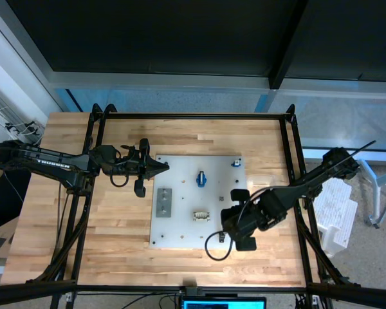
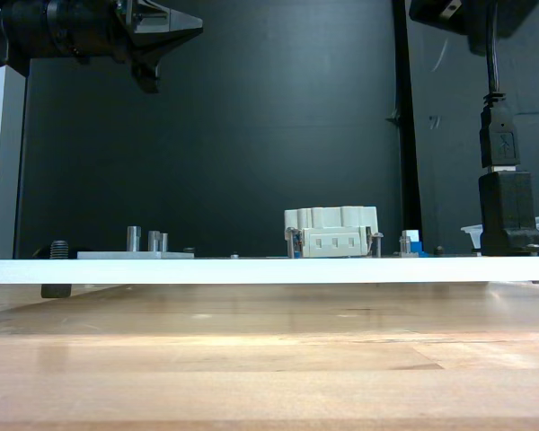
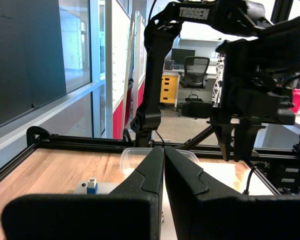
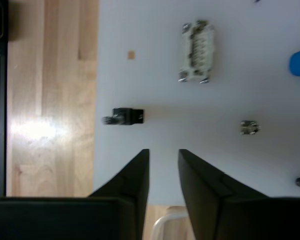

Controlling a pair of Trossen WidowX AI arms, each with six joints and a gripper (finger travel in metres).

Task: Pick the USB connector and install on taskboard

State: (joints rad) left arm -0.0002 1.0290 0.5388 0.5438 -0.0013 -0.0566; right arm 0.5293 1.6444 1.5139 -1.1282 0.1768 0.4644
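Black and tiny, the dark grey plastic USB connector [image 4: 128, 116] sits on the flat white square taskboard [image 1: 180, 233], close to the edge that borders bare wood. It lies just ahead of the right gripper [image 4: 163, 152], whose jaws are apart and hold nothing. The left gripper [image 3: 162, 151], its jaws pressed together, hangs by the plate's upper-left corner in the high view.

Likely trouble: a descent slightly off-centre could nudge or tip the USB connector, and the thin black cable [image 2: 494, 90] rising from it could snag a finger.

Only the low view, at its right edge, shows the USB connector [image 2: 508, 211] upright with that cable. From above I cannot tell whether it is seated.
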